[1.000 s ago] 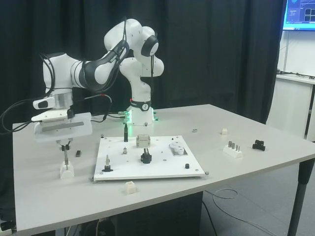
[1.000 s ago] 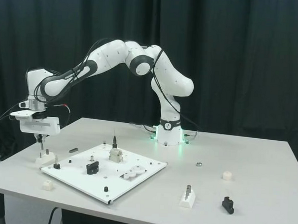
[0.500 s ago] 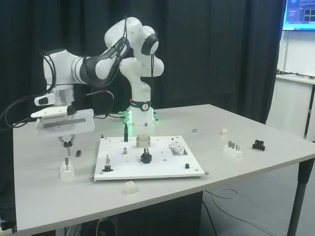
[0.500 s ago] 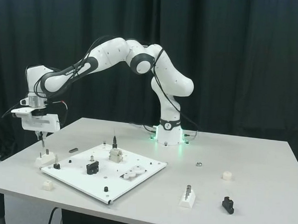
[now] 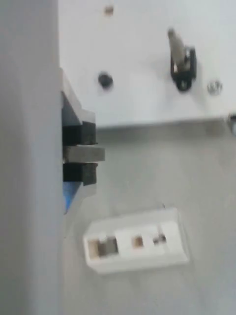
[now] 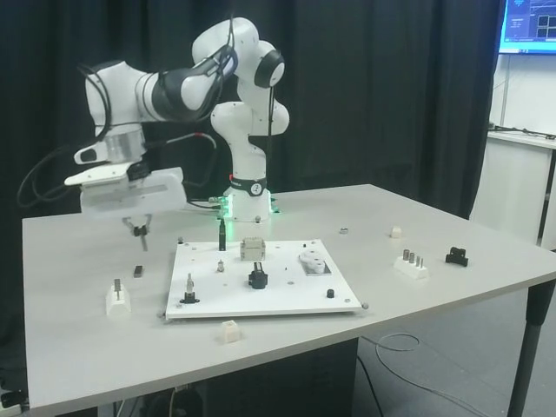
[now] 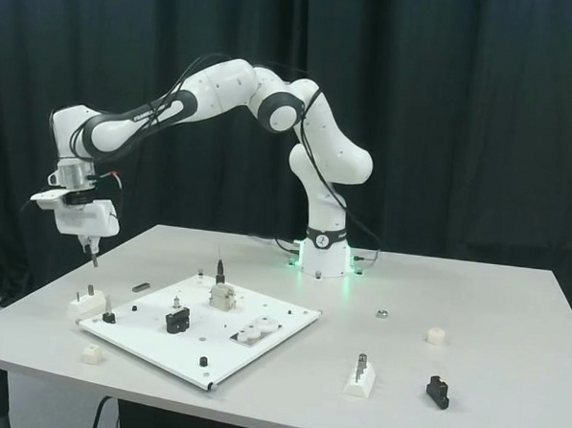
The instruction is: Insert square peg 2.
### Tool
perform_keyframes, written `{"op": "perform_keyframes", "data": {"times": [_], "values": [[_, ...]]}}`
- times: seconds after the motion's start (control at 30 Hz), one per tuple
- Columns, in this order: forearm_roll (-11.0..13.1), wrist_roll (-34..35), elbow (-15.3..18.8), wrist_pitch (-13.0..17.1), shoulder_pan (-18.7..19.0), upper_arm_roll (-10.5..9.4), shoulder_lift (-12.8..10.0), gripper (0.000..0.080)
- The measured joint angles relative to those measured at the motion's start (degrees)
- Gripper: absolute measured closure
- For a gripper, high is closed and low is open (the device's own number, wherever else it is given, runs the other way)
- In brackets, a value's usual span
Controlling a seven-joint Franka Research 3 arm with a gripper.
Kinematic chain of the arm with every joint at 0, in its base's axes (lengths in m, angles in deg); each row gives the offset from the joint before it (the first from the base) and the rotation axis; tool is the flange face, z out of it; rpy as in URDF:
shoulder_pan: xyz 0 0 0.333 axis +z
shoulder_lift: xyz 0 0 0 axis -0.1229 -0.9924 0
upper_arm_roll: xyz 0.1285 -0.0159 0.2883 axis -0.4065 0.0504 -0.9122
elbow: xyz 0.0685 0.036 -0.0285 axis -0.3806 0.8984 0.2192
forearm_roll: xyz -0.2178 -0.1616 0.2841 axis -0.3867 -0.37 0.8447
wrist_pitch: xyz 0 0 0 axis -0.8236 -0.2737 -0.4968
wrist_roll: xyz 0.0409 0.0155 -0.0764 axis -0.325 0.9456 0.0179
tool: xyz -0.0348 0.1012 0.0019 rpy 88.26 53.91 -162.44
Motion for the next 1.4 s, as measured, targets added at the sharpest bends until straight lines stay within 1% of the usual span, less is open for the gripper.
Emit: {"op": "perform_keyframes", "data": {"times": [0.1, 0.17, 0.3, 0.5, 0.67, 0.9, 1.03, 1.13, 1.23, 1.4], "values": [[-0.3, 4.2, 0.2, -1.3, 1.6, 1.08, 0.8, 0.0732], [-0.9, 7.4, 0.4, -1.9, 2.9, 1.95, 1.2, 0.0732], [-3.0, 12.3, 1.1, -2.5, 5.7, 3.32, 2.1, 0.0732], [-6.4, 21.8, 1.9, -2.5, 9.5, 4.50, 2.8, 0.0732], [-9.4, 29.0, 2.5, -2.4, 12.0, 4.56, 3.3, 0.0732], [-11.4, 41.0, 3.6, -2.2, 14.8, 4.52, 3.8, 0.0732], [-12.6, 46.3, 4.9, -2.2, 16.1, 4.45, 4.4, 0.0732], [-13.8, 49.8, 6.3, -2.0, 17.2, 4.28, 5.3, 0.0732], [-15.6, 53.5, 8.1, -1.2, 18.1, 3.88, 6.5, 0.0732], [-18.9, 59.6, 11.6, 1.3, 19.4, 3.01, 9.4, 0.0732]]}}
